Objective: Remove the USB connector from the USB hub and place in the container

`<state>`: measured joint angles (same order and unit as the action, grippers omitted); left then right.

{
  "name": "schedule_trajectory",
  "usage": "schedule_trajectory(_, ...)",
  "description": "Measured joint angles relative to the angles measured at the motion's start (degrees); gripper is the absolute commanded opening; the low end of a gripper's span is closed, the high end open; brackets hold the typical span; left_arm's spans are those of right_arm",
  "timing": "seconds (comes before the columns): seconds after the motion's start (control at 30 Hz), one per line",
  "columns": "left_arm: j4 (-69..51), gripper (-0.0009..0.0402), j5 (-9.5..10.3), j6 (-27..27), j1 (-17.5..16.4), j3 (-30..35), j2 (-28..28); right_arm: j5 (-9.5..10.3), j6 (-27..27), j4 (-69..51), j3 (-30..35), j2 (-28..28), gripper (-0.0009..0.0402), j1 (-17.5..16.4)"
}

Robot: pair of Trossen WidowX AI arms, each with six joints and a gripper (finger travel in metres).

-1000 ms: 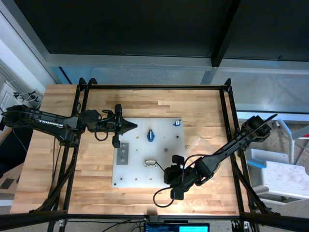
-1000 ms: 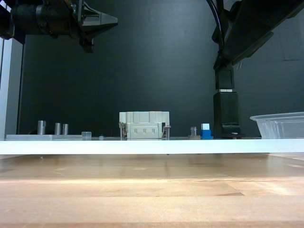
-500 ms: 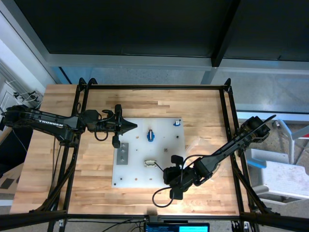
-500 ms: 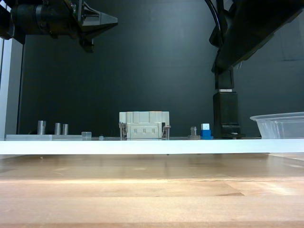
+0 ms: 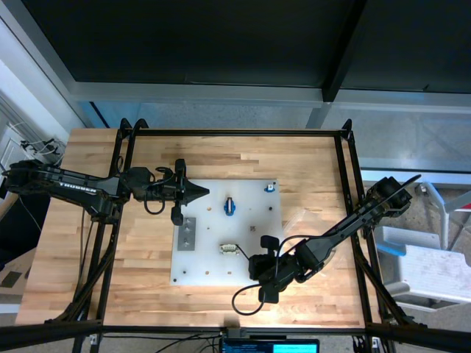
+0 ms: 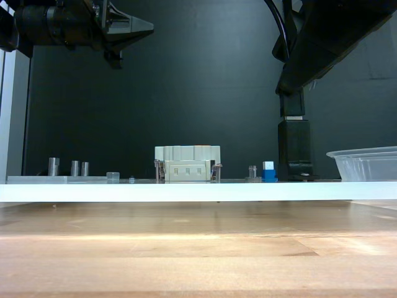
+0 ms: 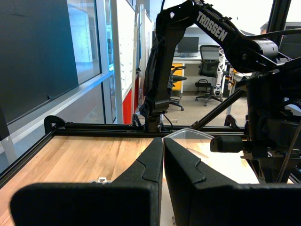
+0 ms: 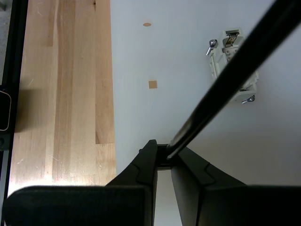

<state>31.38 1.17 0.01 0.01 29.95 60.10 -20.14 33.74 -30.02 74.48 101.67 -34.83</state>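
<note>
My left fingers are hanging high over the far left edge of the white board, pressed together with nothing between them. They are sitting exactly where they were a second ago, so that arm is playing no part in this.

Moving rightward across the board, the pale latched block is standing untouched. I cannot pick out the USB hub itself from here.

My right fingers are down at the near right part of the board, clenched on the USB connector. Over the last second they have been creeping a little leftward, toward the block, and the slack loop of cable lying on the tabletop in front of the board has been sliding along with them. I am reading that as a firm hold, since the cable is following my wrist and not slipping. Whether its plug is already free of the socket I cannot tell.

The cable is pinched right at my fingertips. From there it is rising slantwise past my wrist camera and across the block, then curling down into the loop behind my hand.

The container is waiting further right, beside the board's right edge and well apart from my fingers, with no cable in it yet. So the carry is still ahead of me.
</note>
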Motion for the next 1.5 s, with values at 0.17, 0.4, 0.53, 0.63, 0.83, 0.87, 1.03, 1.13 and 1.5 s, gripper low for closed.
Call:
schedule_trajectory(0.17, 0.0, 0.0001, -0.02, 0.0, 0.0, 0.0, 0.0, 0.15, -0.7, -0.1, 0.0, 0.0, 0.0000, 0.0)
schedule_trajectory(0.4, 0.0, 0.0001, 0.00, 0.0, 0.0, 0.0, 0.0, 1.29, -1.4, -5.1, 2.6, 0.3, 0.0000, 0.6)
schedule_trajectory(0.53, 0.0, 0.0001, 0.00, 0.0, 0.0, 0.0, 0.0, 1.90, -2.9, -8.8, 4.1, 0.3, 0.0000, 1.3)
schedule_trajectory(0.63, 0.0, 0.0001, 0.00, 0.0, 0.0, 0.0, 0.0, 3.28, -3.5, -8.3, 4.3, 0.4, 0.0000, 1.6)
schedule_trajectory(0.83, 0.0, 0.0001, 0.00, 0.0, 0.0, 0.0, 0.0, 3.63, -4.3, -8.3, 4.3, 0.3, 0.0000, 1.7)
schedule_trajectory(0.87, 0.0, 0.0001, 0.00, 0.0, 0.0, 0.0, 0.0, 3.74, -4.3, -8.3, 4.3, 0.3, 0.0000, 1.7)
schedule_trajectory(1.03, 0.0, 0.0001, 0.00, 0.0, 0.0, 0.0, 0.0, 3.80, -4.5, -7.8, 4.3, 0.3, 0.0000, 1.8)
schedule_trajectory(1.13, 0.0, 0.0001, 0.00, 0.0, 0.0, 0.0, 0.0, 3.87, -4.5, -6.4, 4.3, 0.3, 0.0000, 1.8)
schedule_trajectory(1.5, 0.0, 0.0001, 0.00, 0.0, 0.0, 0.0, 0.0, 3.34, -3.1, -3.4, 2.9, -0.6, 0.0000, 1.3)
